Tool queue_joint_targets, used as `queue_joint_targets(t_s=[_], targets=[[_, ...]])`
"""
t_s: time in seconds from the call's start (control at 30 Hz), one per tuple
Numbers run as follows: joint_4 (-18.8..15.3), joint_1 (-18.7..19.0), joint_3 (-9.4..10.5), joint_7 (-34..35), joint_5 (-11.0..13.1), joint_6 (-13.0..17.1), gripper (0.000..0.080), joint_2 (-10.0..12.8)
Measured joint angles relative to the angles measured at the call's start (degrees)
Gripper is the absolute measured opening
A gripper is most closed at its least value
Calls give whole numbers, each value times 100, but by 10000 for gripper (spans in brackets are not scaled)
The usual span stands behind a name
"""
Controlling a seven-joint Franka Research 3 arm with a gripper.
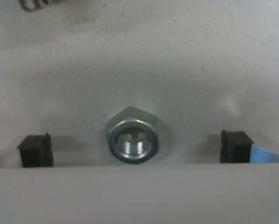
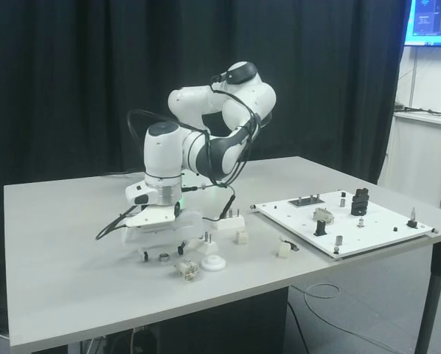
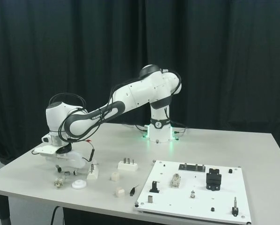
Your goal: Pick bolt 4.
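**Hex piece centred under my open pincer, low over the desk**

The thing I am after, bolt 4 (image 1: 132, 141), shows from my wrist as a hexagonal metal piece with a threaded bore facing up at me; it looks more like a nut than a bolt, and I say so plainly. It lies flat on the grey desk (image 1: 139, 60), alone, nothing touching it. From the room it is the small dark piece (image 2: 163, 257) right under my hand, near the desk's front edge.

I judge it small, light for me, fully stiff and not fragile, but smooth metal and therefore slippery. The hex flats are the place to take hold: two opposite flats, one pad on each, squeezed low on the sides so it cannot tip or pop upward. Gripping across corners would likely let it twist.

My pincer (image 1: 135, 149) stands apart, its black fingertips (image 1: 35, 150) on either side of the piece with clear gaps, the piece roughly midway between them. Nothing is clamped yet.

Outward from the piece: a small connector-like part (image 2: 186, 270) and a white disc (image 2: 211, 263) lie just beside it toward the desk's front, a white block with pins (image 2: 228, 221) sits beyond those, and the white board (image 2: 344, 221) of fixtures lies well apart from it.
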Motion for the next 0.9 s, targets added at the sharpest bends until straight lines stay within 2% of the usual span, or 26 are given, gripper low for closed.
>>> queue_joint_targets(t_s=[0.3,0.33,0.5,0.53,0.83,0.87,0.9], targets=[[0,-9,78,-19,-71,103,800,-9],[0,-8,80,-27,-81,103,651,-13],[2,-6,89,-64,-93,103,651,-24],[2,-5,89,-69,-94,103,487,-24],[2,-5,94,-73,-100,107,487,-26],[2,-5,94,-73,-101,107,228,-27],[2,-5,94,-74,-102,107,228,-27]])
